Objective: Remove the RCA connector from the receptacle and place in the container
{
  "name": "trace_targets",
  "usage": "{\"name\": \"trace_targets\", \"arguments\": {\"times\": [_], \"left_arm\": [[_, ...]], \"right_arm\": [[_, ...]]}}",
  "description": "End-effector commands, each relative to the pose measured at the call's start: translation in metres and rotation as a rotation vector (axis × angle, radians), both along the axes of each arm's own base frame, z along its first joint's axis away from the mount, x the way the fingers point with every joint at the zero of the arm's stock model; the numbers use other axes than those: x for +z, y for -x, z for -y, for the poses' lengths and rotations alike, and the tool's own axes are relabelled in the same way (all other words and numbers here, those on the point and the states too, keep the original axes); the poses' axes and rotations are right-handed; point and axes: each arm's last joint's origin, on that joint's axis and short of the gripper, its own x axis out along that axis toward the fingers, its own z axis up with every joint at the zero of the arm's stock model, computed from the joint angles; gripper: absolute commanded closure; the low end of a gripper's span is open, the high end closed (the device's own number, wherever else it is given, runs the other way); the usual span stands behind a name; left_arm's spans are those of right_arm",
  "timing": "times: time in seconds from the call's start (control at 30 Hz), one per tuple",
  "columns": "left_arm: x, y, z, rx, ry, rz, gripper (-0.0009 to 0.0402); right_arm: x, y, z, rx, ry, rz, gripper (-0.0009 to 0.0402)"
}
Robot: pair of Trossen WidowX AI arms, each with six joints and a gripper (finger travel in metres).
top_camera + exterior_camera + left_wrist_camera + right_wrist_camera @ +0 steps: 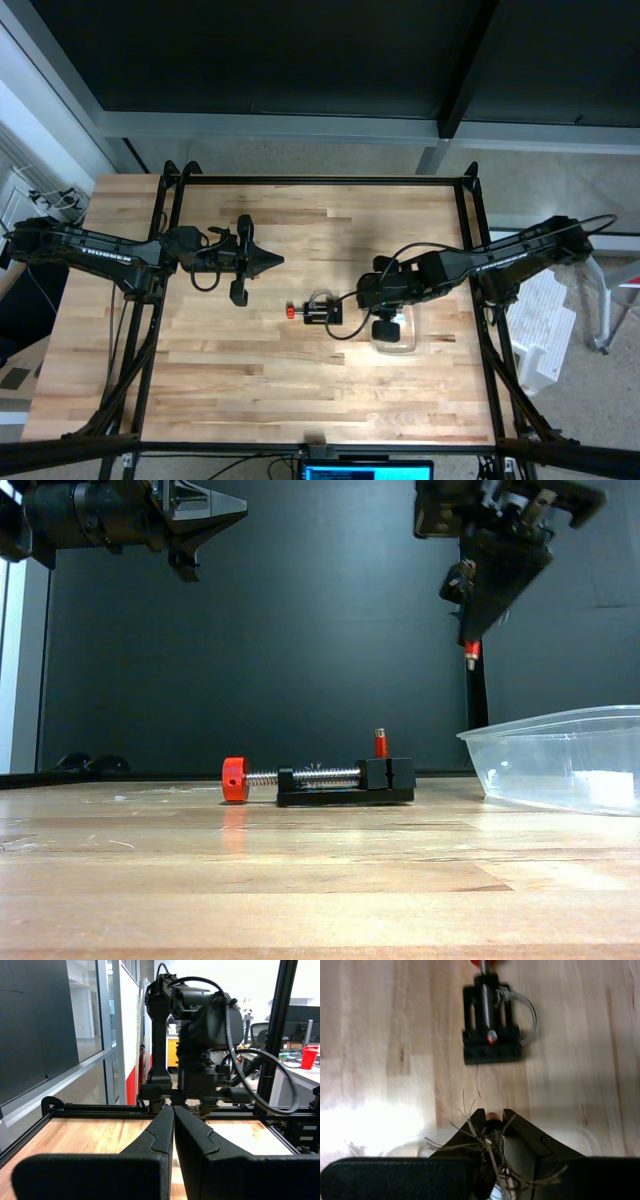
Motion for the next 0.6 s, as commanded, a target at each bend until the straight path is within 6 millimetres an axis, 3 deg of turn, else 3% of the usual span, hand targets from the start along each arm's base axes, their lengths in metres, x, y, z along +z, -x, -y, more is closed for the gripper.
{"name": "trace_targets", "arguments": {"times": [0.03, 0.33, 0.6], "left_arm": [[0.000, 0.000, 0.000, 0.000, 0.000, 0.000, 0.0393], [0.000, 0.000, 0.000, 0.000, 0.000, 0.000, 0.0393], [0.000, 0.000, 0.000, 0.000, 0.000, 0.000, 0.0393]], "right_arm": [[-0.007, 0.015, 0.003, -0.014, -0.005, -0.006, 0.0393], [-0.031, 0.053, 0.011, -0.038, -0.005, -0.056, 0.0393], [-0.052, 0.069, 0.014, -0.048, 0.004, -0.120, 0.0393]]}}
